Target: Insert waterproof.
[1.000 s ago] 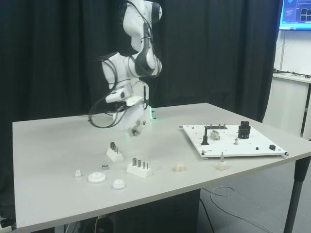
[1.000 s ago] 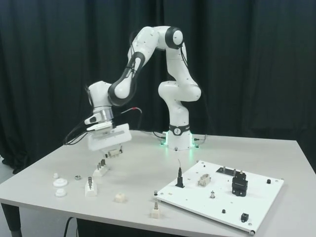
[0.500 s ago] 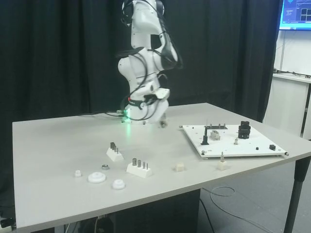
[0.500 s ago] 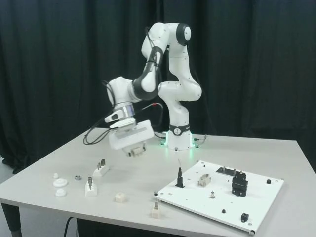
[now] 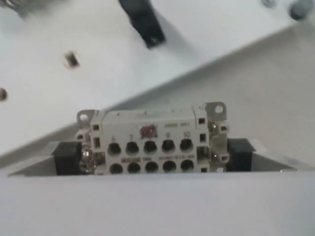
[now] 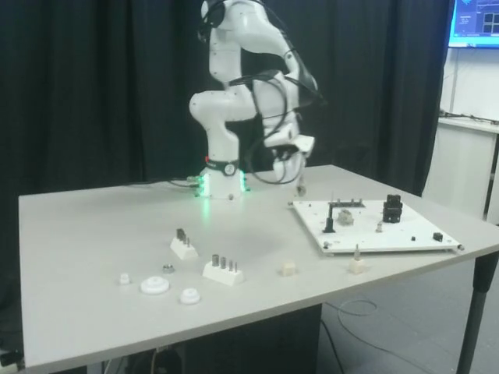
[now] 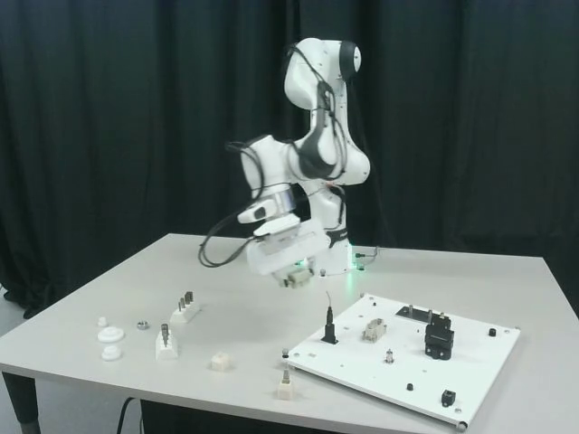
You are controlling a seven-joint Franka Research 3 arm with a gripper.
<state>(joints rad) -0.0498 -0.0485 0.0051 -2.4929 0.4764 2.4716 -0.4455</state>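
In the wrist view my gripper is shut on the waterproof connector, a rectangular multi-pin plug with two rows of round holes, clamped at both ends by the black pads. From the room cameras, the gripper hangs in the air above the table, just off the near-left edge of the white board. A matching socket sits on that board, apart from the gripper.
The board also carries a black upright post and a black block. Two white pin fixtures, white gears and small blocks lie on the grey table.
The arm has swung from above the pin fixtures across the table to the board's edge, carrying the connector with it and staying shut on it.
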